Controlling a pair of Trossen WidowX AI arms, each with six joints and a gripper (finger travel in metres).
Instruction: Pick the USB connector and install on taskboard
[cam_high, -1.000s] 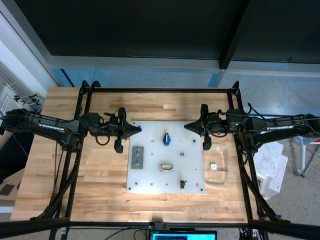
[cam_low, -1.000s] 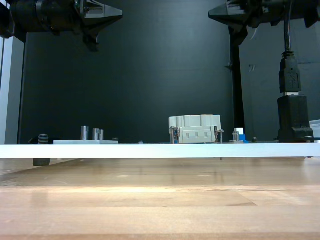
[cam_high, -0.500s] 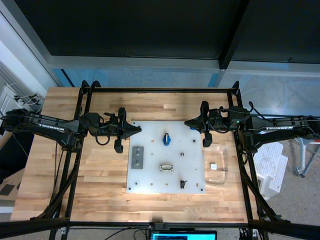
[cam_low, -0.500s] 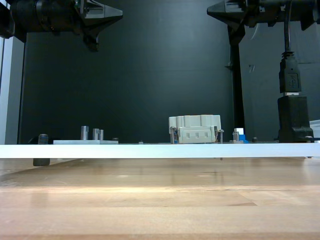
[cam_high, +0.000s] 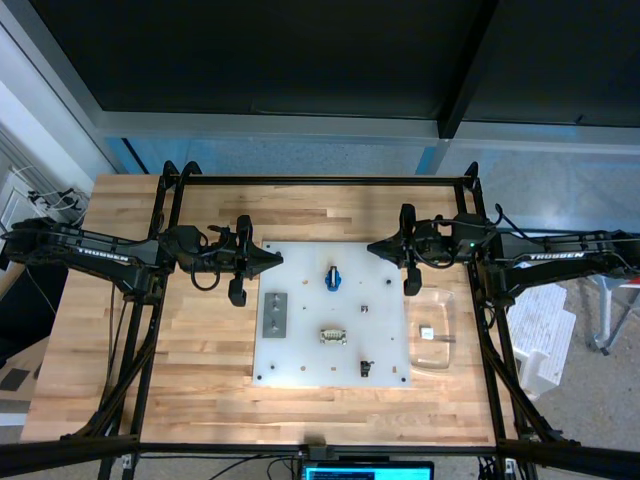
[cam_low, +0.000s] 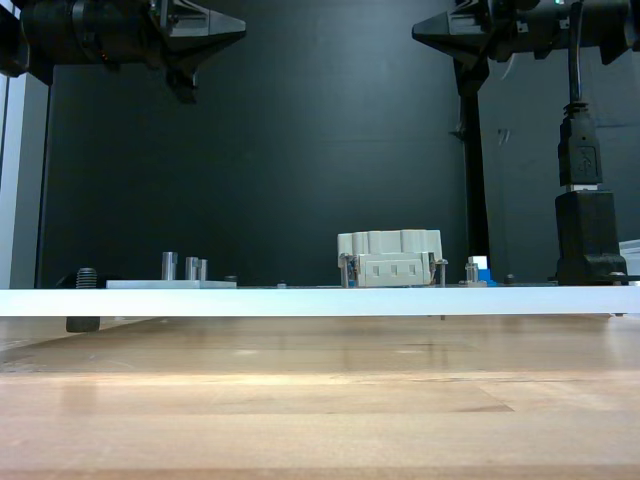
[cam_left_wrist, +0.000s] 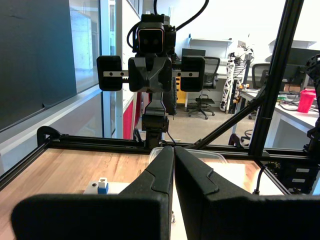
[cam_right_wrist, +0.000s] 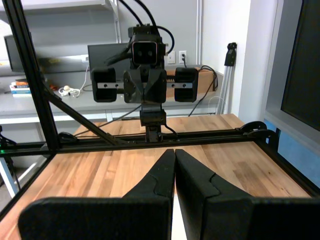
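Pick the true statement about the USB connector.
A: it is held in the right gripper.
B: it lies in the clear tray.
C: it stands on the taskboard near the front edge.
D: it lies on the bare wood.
C: the USB connector stands on the taskboard near its front edge, while the left gripper and right gripper hover shut and empty, raised near its far corners.

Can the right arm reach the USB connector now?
Probably yes: the right end effector hovers shut over the far right of the taskboard, with nothing tall between it and the USB connector at the near edge. It must open. The left end effector, shut, hangs over the far left.
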